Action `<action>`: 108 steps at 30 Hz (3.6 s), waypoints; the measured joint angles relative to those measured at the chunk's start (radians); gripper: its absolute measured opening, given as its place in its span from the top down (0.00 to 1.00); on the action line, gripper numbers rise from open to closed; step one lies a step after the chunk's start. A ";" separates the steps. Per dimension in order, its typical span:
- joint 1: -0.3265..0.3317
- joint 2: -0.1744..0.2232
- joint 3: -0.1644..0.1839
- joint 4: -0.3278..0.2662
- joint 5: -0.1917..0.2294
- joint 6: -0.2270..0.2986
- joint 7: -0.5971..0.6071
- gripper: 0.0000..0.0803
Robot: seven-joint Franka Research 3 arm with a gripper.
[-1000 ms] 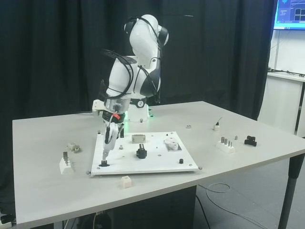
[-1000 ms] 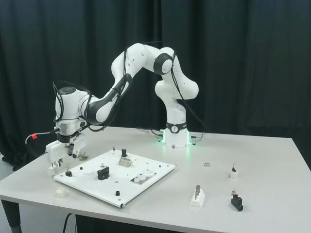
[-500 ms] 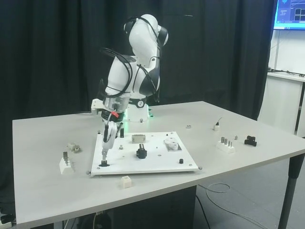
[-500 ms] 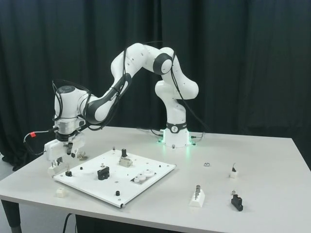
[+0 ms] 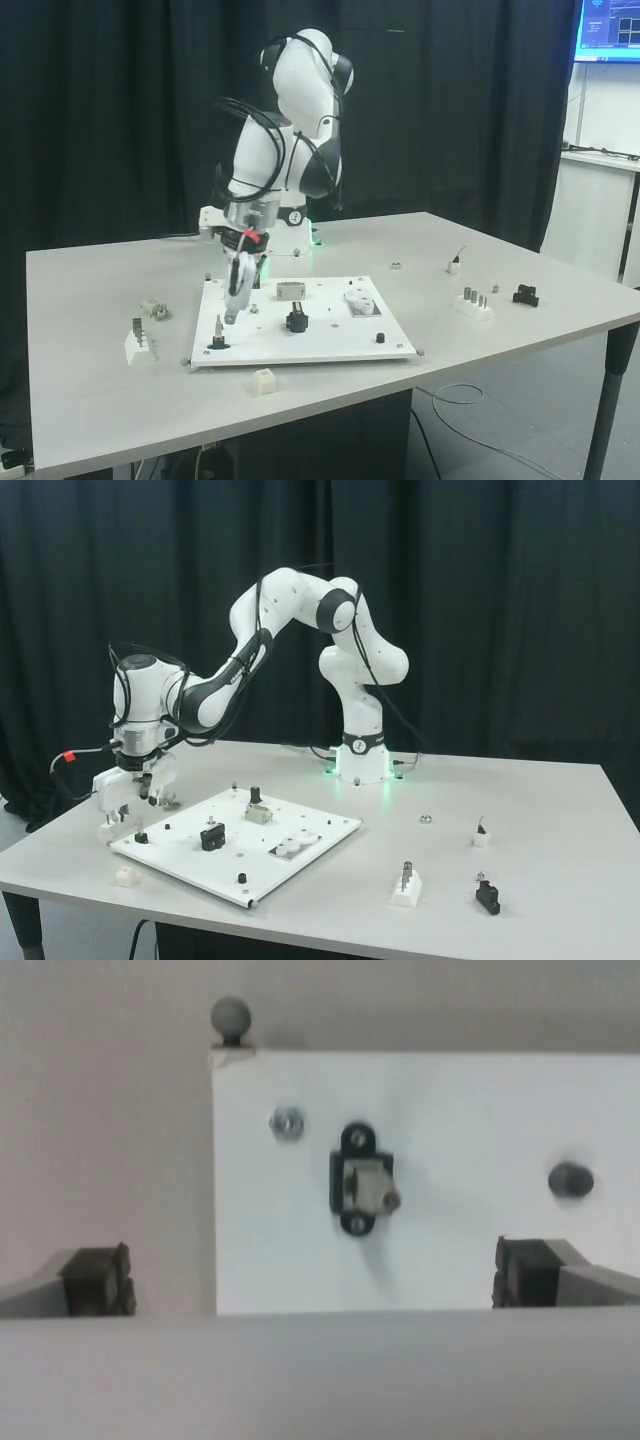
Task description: Pick USB.
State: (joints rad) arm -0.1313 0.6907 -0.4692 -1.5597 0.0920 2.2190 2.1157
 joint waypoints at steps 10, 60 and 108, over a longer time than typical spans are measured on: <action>0.027 -0.035 0.027 0.002 0.030 -0.071 -0.015 0.00; 0.545 -0.226 0.036 -0.172 0.206 -0.296 0.064 0.00; 0.921 -0.309 0.144 -0.345 0.231 -0.240 -0.298 0.00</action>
State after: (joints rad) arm 0.7901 0.3818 -0.3257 -1.9052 0.3232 1.9786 1.8173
